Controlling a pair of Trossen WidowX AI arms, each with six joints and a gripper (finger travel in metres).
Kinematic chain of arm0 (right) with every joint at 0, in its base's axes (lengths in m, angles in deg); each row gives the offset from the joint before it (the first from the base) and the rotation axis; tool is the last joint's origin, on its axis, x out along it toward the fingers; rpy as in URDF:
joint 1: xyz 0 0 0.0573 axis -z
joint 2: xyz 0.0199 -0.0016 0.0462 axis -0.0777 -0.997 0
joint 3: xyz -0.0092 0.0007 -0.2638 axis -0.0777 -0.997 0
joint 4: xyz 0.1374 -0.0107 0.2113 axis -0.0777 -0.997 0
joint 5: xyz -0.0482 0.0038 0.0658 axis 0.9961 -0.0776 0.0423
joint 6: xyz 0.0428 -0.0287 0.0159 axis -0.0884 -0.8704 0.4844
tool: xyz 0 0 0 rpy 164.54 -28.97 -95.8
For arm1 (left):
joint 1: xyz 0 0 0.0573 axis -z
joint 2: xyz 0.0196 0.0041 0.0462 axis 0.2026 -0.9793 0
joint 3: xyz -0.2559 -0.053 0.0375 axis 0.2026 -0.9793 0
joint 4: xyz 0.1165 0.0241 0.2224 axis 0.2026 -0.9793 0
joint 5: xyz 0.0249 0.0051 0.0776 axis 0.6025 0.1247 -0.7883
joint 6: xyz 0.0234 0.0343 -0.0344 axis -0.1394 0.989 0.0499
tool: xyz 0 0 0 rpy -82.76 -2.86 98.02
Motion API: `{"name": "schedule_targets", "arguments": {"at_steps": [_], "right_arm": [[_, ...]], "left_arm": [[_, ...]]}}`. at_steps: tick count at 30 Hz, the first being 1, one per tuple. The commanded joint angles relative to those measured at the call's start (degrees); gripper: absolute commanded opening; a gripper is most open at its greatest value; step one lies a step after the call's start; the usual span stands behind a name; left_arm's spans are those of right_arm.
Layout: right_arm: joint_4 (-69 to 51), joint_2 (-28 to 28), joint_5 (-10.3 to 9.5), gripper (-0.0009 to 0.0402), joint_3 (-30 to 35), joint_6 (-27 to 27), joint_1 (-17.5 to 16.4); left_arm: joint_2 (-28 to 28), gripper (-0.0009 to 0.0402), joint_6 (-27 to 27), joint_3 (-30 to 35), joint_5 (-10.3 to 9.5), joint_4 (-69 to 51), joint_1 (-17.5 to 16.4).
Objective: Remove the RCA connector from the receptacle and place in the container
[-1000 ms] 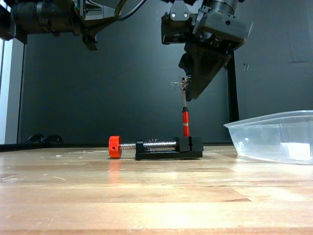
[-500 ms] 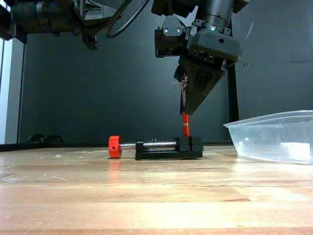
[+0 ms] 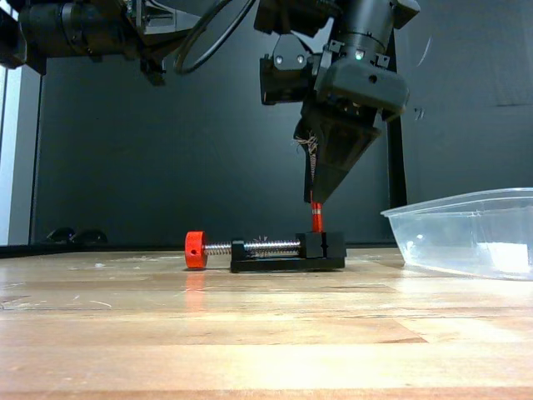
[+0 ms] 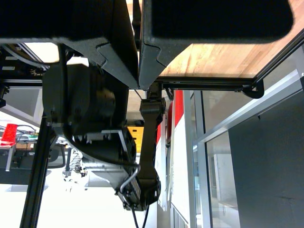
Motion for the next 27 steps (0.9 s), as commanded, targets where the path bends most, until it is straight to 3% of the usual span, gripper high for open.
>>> {"name": "schedule_targets", "arguments": {"at_steps": [1,27], "right_arm": [[0.0,-0.2,-0.92,0.0192,0.0,0.0,0.0],[0.2,-0.2,-0.81,0.0023,0.0,-0.1,0.1]], "left_arm": [[0.0,0.0,0.0,0.0,0.0,0.0,0.0],[0.0,0.0,0.0,0.0,0.0,0.0,0.0]]}}
